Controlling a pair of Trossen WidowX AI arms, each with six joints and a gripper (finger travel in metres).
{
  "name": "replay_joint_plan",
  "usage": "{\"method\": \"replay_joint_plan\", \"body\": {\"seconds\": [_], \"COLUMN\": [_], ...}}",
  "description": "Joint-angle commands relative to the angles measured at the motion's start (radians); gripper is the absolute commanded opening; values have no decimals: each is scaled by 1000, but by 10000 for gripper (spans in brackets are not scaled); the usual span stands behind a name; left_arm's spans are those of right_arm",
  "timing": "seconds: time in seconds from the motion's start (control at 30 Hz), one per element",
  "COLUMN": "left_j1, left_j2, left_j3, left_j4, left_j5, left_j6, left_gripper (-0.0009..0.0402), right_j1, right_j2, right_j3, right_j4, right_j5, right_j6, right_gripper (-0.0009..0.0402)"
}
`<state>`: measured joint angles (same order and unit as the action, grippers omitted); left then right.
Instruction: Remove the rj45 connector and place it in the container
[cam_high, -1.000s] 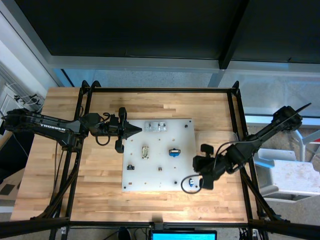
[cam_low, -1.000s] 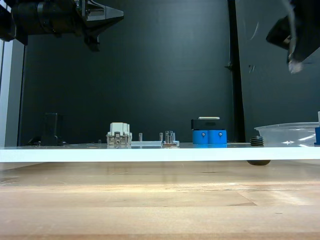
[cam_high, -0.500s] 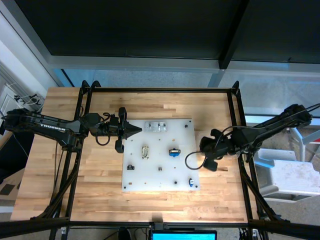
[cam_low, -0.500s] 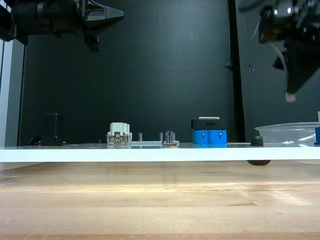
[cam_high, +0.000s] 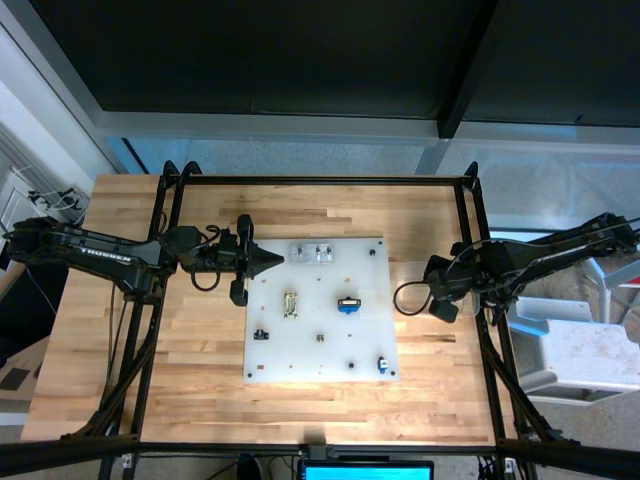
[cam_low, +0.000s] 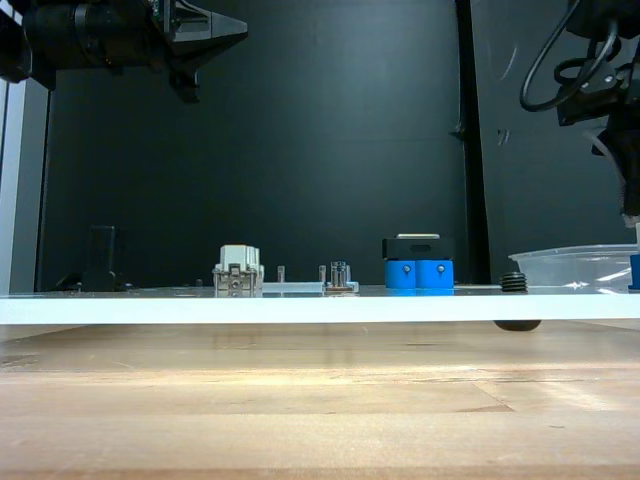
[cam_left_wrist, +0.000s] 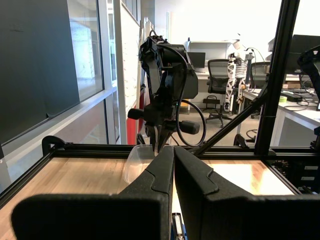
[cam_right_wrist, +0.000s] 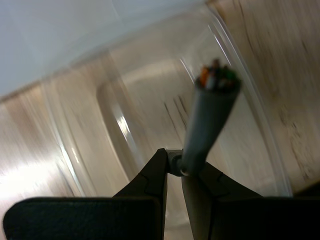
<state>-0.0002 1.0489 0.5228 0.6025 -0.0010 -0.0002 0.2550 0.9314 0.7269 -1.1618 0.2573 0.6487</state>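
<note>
Holding rj45 connector (cam_right_wrist: 207, 117) above container (cam_right_wrist: 65, 130): right hand (cam_right_wrist: 173, 161); left hand (cam_left_wrist: 173, 152) above board (cam_high: 320, 350)

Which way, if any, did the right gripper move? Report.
Yes: from the board's near right corner, the right gripper went farther and rightward, over the container. Left gripper hovers at board's far left corner.

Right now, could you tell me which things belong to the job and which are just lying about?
Job: rj45 connector, pinched in right gripper above container.
Idle: left gripper, shut, above board's left edge; blue block, grey socket on board.
</note>
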Motion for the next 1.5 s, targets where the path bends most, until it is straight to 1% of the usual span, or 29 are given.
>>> {"method": "replay_joint_plan", "body": {"seconds": [0.03, 0.27, 0.4, 0.5, 0.8, 0.87, 0.97, 1.1, 1.5], "left_j1": [0, 0, 0, 0, 0, 0, 0, 0, 0], "left_j2": [0, 0, 0, 0, 0, 0, 0, 0, 0], "left_j3": [0, 0, 0, 0, 0, 0, 0, 0, 0], "left_j4": [0, 0, 0, 0, 0, 0, 0, 0, 0], "left_j5": [0, 0, 0, 0, 0, 0, 0, 0, 0], "left_j6": [0, 0, 0, 0, 0, 0, 0, 0, 0], "left_gripper": [0, 0, 0, 0, 0, 0, 0, 0, 0], "right_j1": [0, 0, 0, 0, 0, 0, 0, 0, 0], "right_j2": [-26, -44, -44, -44, -44, -44, -44, -44, -44], "right_j3": [0, 0, 0, 0, 3, 5, 8, 9, 9], "right_j4": [-32, -48, -67, -90, -83, -78, -73, -69, -70], "right_j5": [1, -7, -7, -17, -23, -23, -23, -22, -22], "right_j6": [2, 22, 46, 62, 78, 80, 80, 77, 76], "right_gripper": [0, 1, 19, 52, 182, 203, 226, 237, 236]}}
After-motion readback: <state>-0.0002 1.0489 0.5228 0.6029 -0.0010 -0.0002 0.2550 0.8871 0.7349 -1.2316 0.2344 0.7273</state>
